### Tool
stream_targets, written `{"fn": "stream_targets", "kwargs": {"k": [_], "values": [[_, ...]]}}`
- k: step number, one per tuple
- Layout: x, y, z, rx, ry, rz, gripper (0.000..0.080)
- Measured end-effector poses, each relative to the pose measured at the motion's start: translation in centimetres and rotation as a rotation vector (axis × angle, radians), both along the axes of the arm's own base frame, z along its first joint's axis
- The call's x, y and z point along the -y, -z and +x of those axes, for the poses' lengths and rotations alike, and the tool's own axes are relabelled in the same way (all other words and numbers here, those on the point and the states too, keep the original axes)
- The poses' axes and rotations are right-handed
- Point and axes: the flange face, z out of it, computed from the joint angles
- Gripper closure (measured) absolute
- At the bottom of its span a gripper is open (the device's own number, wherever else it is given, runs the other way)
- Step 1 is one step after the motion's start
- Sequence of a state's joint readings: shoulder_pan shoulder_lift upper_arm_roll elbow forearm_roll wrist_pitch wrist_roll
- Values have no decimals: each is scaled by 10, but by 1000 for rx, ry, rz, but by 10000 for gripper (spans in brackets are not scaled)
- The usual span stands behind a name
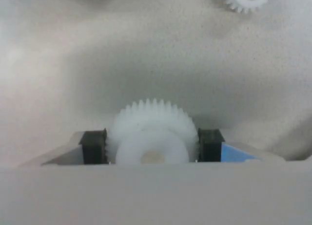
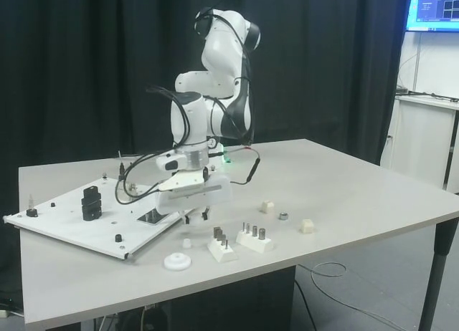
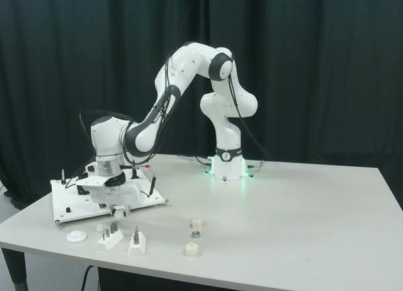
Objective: Insert medium gear.
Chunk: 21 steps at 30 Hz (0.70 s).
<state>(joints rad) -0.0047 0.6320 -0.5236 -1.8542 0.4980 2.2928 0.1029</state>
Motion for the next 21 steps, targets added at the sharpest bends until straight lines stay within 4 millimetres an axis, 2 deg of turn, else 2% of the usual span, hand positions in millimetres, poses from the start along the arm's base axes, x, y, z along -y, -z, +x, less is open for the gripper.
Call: {"fn": "stream_targets", "kwargs": {"k": [10,21], "values": [[3,-21,1,9,1,18,404],[3,-30,1,15,0,19,404]]}}
